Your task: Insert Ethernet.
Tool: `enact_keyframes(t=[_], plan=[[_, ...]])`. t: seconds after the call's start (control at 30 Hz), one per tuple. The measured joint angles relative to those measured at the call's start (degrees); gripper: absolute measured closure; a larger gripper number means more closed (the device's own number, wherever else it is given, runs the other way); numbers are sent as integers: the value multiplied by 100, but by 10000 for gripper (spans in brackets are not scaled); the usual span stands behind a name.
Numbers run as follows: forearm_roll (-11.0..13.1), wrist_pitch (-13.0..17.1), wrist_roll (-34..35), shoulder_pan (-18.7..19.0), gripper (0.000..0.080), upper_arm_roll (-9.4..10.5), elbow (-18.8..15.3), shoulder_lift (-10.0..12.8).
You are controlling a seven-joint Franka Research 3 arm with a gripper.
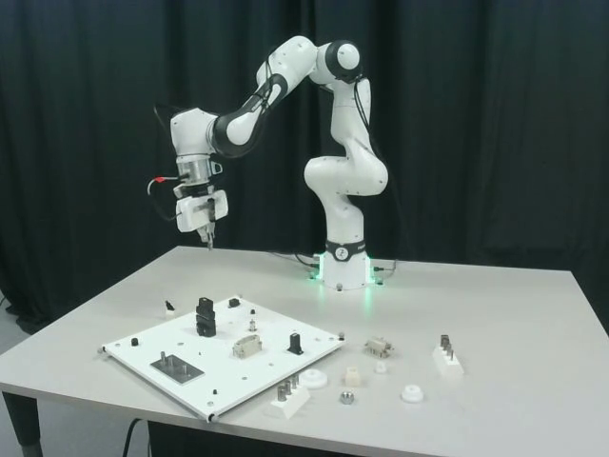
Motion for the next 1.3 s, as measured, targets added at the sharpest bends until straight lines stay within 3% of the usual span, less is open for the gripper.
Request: enact_keyframes(t=[0.4, 0.67, 1.3], plan=[[422, 213, 546, 2, 715, 32, -4, 176], [605, 378, 1027, 3, 715, 207, -8, 367], [613, 586, 2171, 6, 715, 763, -8, 905]])
